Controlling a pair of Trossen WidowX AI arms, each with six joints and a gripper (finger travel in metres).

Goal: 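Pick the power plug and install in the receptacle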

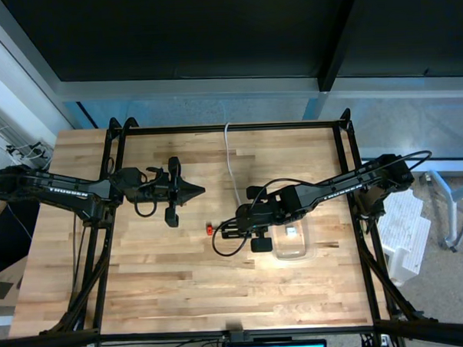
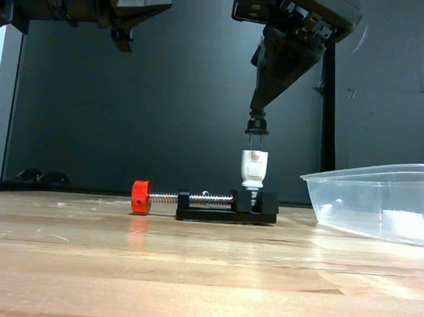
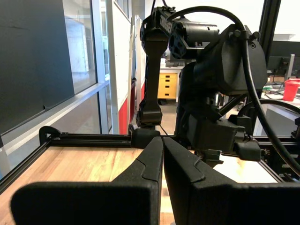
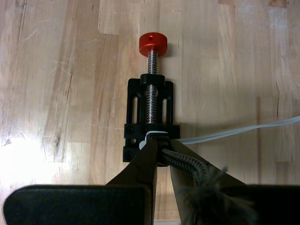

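Observation:
My right gripper (image 2: 257, 120) points straight down, shut on the small black power plug (image 2: 256, 125). The plug's prongs hang just above the white receptacle (image 2: 253, 169), which stands upright in a black clamp frame (image 2: 226, 206) with a red-orange knob (image 2: 140, 197). In the right wrist view the gripper (image 4: 160, 152) sits directly over the clamp (image 4: 149, 122), hiding most of the receptacle; its white cable (image 4: 234, 132) runs off sideways. My left gripper (image 1: 194, 190) hovers shut and empty, well left of the clamp (image 1: 232, 229).
A clear plastic tray (image 2: 384, 205) holding a small white piece (image 1: 292, 231) lies just right of the clamp. The receptacle's white cable (image 1: 231, 162) runs toward the table's far edge. A black metal frame (image 1: 229, 127) borders the table.

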